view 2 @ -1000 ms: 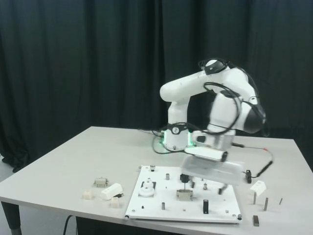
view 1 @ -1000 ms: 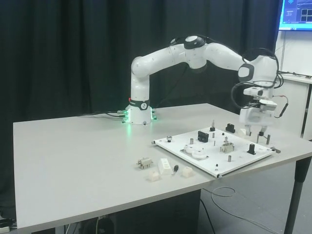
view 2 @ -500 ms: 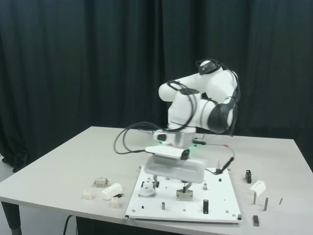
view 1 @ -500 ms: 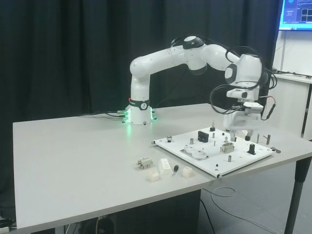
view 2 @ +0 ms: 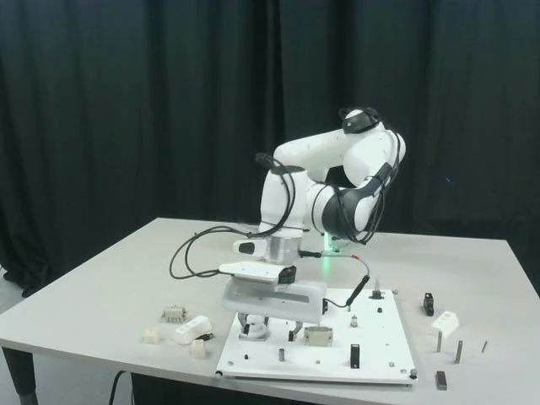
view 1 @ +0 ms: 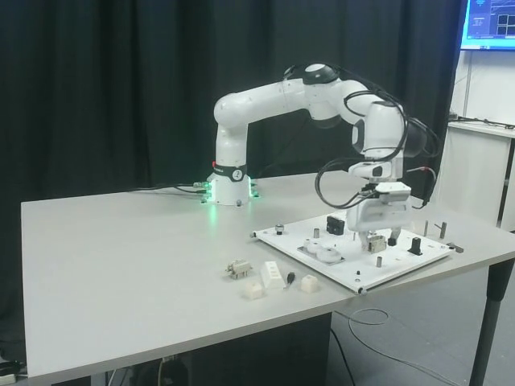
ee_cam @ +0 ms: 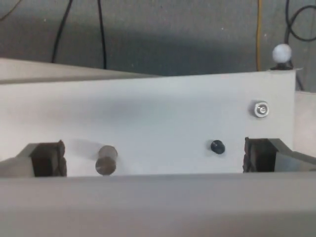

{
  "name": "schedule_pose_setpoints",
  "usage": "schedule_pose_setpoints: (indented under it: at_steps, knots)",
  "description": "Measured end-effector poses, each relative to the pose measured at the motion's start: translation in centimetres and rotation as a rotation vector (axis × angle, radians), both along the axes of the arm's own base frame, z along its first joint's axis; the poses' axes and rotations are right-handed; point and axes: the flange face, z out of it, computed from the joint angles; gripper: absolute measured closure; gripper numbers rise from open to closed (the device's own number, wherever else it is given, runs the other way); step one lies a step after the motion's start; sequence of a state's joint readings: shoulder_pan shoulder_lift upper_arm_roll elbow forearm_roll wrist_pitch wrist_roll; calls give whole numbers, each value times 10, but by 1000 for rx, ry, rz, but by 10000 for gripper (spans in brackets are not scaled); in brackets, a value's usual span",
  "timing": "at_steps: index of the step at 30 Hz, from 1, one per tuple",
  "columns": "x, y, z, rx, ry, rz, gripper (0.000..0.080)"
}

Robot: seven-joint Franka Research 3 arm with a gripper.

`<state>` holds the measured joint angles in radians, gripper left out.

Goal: Remove round peg 3.

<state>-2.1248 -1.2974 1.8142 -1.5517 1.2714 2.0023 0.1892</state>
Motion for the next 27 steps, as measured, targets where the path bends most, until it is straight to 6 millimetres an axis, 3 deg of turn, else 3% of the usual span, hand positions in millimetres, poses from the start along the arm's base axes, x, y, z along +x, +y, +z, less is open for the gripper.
schedule_pose_setpoints:
  at_steps: [27]
  knots:
    - [-8,6,-45,53,12,-9,3]
